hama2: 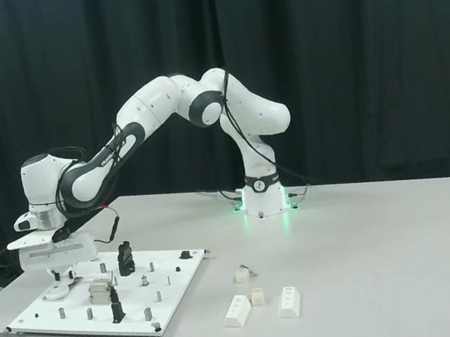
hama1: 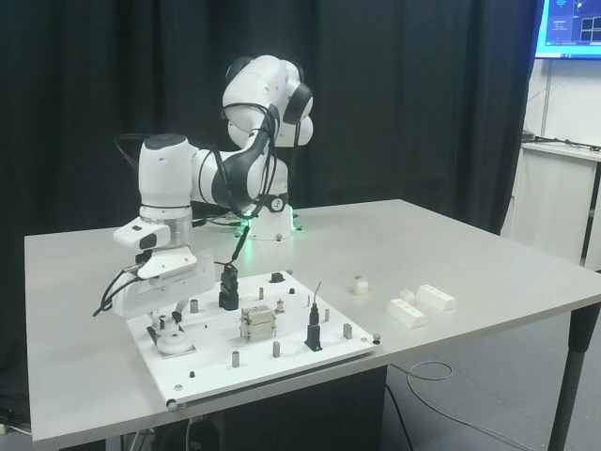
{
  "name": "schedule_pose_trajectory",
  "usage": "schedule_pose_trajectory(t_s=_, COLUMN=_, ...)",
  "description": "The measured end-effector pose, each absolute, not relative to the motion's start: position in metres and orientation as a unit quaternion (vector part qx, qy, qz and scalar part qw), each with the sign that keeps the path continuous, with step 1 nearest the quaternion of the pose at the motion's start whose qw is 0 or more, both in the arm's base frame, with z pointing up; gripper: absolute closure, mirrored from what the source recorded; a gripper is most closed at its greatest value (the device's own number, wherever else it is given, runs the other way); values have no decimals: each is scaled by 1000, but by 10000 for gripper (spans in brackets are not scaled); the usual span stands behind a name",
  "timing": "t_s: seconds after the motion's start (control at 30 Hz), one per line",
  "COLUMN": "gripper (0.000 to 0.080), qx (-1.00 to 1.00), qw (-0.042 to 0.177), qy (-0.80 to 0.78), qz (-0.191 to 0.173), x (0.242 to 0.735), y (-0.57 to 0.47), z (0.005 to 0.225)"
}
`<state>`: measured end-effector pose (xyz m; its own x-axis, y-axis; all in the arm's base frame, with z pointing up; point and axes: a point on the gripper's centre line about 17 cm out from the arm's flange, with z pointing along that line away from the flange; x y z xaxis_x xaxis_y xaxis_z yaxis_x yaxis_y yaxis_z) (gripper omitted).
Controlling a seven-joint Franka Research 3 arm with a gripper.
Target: Insert medium gear.
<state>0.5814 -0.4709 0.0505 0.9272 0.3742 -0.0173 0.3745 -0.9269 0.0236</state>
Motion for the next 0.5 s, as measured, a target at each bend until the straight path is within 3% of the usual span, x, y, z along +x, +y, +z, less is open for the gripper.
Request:
schedule_pose_trajectory(t_s=0.23, gripper=522, qx=981, qw=16, qy=193, qz=-11, x=579, y=-473, z=51)
schedule_pose_trajectory(t_s=0.27, gripper=298, qx=981, qw=17, qy=192, qz=-11, x=579, y=-474, z=51)
schedule_pose_trajectory(t_s=0.43, gripper=298, qx=982, qw=25, qy=189, qz=-14, x=577, y=-482, z=56)
schedule_pose_trajectory(t_s=0.47, gripper=58, qx=982, qw=28, qy=186, qz=-14, x=576, y=-484, z=58)
schedule_pose_trajectory(t_s=0.5, gripper=58, qx=983, qw=30, qy=183, qz=-14, x=576, y=-486, z=60)
